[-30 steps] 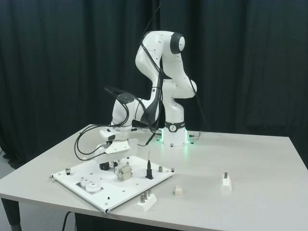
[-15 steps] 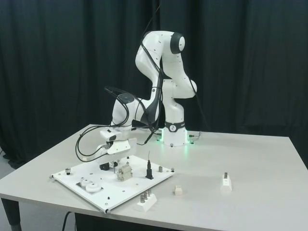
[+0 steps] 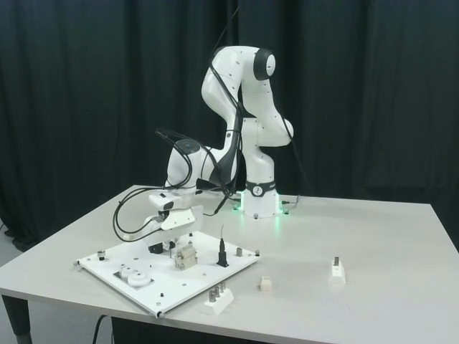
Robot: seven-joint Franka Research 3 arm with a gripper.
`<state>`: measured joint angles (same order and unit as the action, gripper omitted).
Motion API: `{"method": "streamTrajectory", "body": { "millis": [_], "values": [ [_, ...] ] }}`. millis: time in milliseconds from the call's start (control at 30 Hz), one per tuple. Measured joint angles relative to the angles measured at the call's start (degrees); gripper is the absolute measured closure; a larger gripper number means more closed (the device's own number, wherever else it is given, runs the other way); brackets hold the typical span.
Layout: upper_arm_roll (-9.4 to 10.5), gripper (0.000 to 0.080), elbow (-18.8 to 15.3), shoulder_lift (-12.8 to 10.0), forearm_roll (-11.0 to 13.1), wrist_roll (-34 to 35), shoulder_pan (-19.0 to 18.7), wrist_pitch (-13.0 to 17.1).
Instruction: Insert square peg 1.
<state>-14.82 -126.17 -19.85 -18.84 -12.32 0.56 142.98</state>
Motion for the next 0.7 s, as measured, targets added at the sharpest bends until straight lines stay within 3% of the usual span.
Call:
{"method": "streamTrajectory", "body": {
  "millis": [667, 700],
  "values": [
    [0.04, 0.0771, -0.47, 0.15, 0.0, -0.01, -0.06, 2.45],
    [0.02, 0.0407, -0.47, 0.18, 0.0, 0.02, -0.05, 2.59]
  ]
}}
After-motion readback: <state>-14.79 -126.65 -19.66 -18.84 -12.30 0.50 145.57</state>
